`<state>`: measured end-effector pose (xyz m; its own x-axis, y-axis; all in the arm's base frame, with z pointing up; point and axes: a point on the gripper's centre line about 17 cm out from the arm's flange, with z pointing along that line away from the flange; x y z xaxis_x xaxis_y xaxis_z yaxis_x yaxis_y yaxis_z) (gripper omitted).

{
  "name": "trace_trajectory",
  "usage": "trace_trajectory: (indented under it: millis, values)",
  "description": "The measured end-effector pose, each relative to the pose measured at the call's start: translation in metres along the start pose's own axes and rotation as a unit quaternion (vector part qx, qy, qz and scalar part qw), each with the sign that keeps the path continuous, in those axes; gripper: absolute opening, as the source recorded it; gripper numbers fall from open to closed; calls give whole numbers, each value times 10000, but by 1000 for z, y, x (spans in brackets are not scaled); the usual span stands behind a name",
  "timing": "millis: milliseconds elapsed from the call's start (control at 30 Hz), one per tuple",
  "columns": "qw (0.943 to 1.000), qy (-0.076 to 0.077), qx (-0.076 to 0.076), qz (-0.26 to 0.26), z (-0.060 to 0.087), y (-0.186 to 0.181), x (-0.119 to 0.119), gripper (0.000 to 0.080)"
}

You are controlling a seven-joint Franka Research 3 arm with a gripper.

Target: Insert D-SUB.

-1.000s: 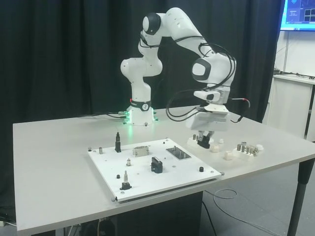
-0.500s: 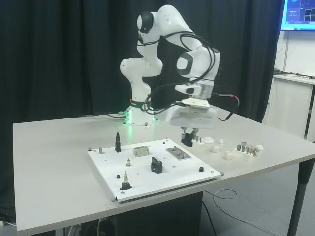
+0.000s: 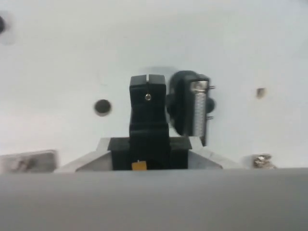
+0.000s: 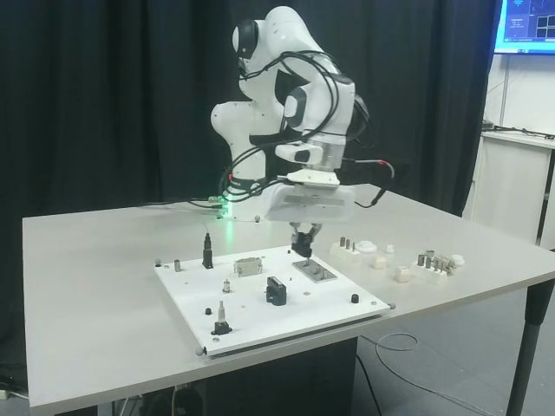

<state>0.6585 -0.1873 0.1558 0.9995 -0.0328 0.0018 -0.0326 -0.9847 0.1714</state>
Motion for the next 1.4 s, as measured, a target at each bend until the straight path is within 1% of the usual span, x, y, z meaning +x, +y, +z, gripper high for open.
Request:
trace_trajectory:
  millis: [233,433,667,1067,1400]
  values:
    - [9999,-26,140,0,6,20,-6,155]
    - [9995,-49,310,37,15,28,-9,155]
    - [9991,-100,400,10,27,34,-12,155]
    - [9987,-278,419,2,46,40,-14,155]
    - [9981,-395,455,-136,53,39,-14,155]
